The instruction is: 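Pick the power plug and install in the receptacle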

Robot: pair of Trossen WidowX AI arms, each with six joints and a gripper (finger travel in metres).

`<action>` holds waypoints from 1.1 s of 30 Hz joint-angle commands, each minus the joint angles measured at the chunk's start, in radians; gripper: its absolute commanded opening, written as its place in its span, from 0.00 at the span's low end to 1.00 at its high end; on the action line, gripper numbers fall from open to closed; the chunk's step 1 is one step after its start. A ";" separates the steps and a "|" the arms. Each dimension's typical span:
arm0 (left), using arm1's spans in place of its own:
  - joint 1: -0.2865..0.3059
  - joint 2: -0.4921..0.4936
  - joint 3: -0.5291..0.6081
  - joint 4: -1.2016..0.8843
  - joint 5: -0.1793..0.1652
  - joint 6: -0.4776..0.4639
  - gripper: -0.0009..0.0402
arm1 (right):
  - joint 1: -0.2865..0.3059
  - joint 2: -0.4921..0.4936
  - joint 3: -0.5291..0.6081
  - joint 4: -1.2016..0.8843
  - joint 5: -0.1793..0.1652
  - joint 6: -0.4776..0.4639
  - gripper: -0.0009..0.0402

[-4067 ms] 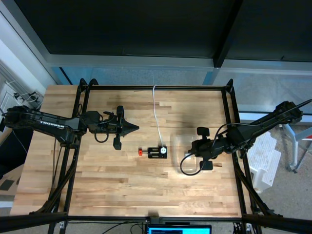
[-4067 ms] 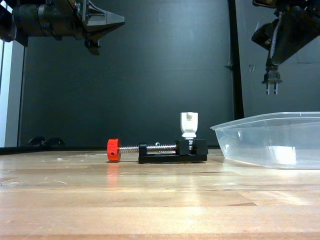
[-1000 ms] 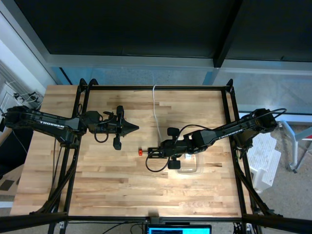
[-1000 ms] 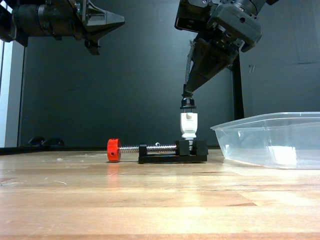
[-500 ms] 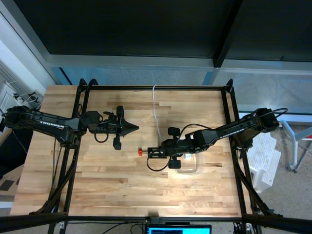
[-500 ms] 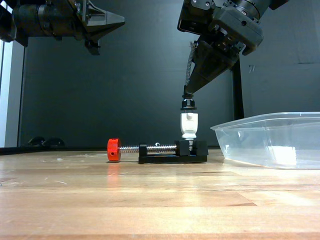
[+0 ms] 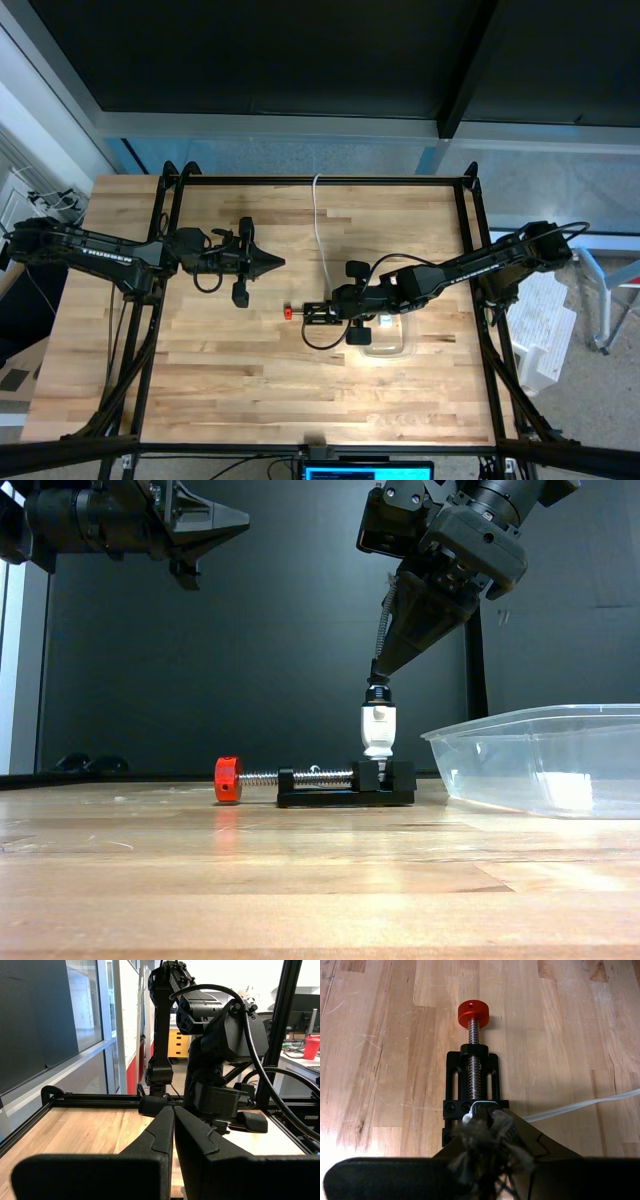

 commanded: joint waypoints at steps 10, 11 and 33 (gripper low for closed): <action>0.000 0.000 0.000 0.000 0.000 0.000 0.02 | 0.000 -0.029 -0.004 -0.014 0.003 -0.002 0.11; 0.000 0.000 0.000 0.000 0.000 0.000 0.02 | 0.000 -0.029 -0.004 -0.014 0.003 -0.002 0.13; 0.000 0.000 0.000 0.000 0.000 0.000 0.02 | 0.000 -0.106 0.035 -0.098 0.002 -0.002 0.24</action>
